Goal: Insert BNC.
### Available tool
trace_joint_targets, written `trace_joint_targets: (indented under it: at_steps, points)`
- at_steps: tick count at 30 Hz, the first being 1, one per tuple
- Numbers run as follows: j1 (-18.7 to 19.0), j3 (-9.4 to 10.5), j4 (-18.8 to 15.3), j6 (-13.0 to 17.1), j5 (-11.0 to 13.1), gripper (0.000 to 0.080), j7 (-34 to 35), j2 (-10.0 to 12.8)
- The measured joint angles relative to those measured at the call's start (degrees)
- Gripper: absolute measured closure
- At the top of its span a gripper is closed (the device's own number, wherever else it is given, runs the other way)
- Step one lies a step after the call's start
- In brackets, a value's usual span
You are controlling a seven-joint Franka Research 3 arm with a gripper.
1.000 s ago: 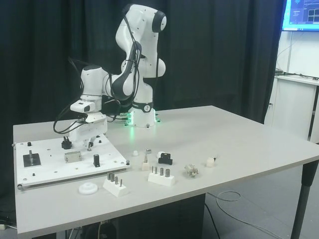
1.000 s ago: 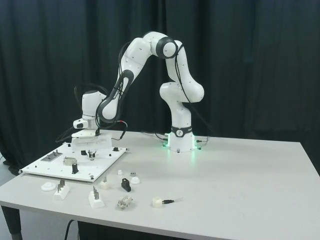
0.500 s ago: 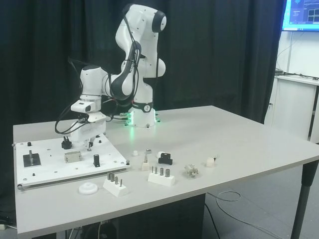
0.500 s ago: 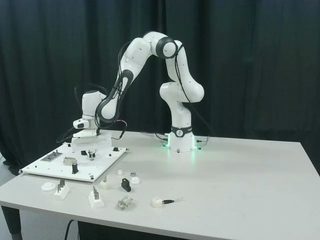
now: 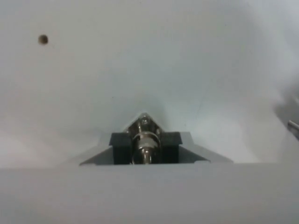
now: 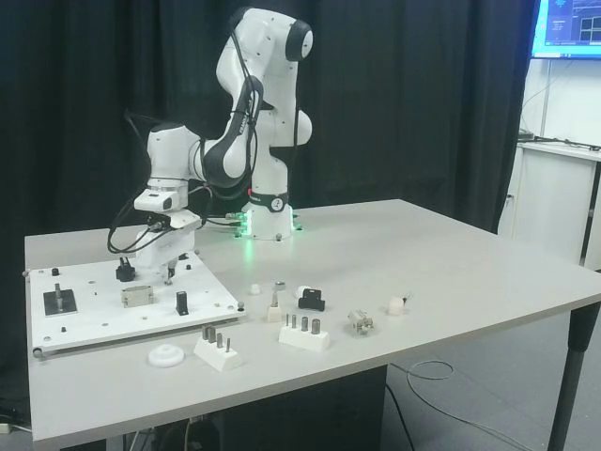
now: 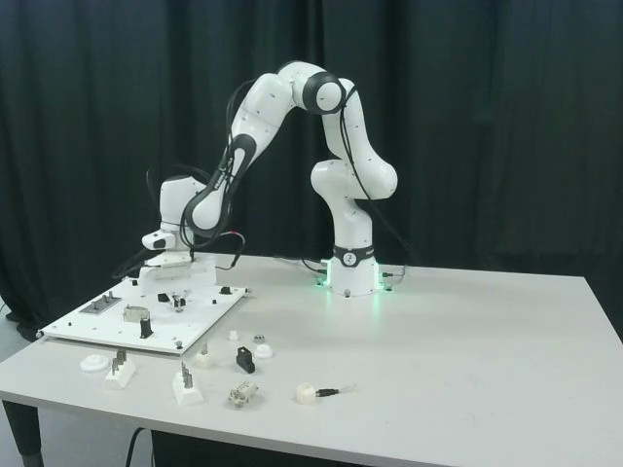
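**Arm lifted a little over the board, BNC plug between the fingers**

The white Franka arm (image 6: 254, 103) has risen slightly over the last second. Its gripper (image 6: 167, 256) now hangs a bit higher above the far side of the white task board (image 6: 94, 315), which lies on the grey table (image 6: 451, 254). In the wrist view the black finger pads (image 5: 120, 142) sit tight against both sides of the metal BNC plug (image 5: 146, 148), so the fingers look clenched on it. The plug stands just over its flanged socket (image 5: 144, 122) on the board. The lift suggests the insertion is either being retried or checked, and I cannot tell whether the plug is seated. No label or brand can be read, and the text on the monitor (image 6: 568, 26) is too small to make out.
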Motion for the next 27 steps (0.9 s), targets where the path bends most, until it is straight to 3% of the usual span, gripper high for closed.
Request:
trace_joint_targets:
  at_steps: [10,27]
  points:
    - [-0.1,-0.01,0.0,-0.1,2.1,0.0682,-6.5,0.0]
    - [-0.1,-0.13,0.1,-0.6,2.5,0.0682,-14.0,-0.1]
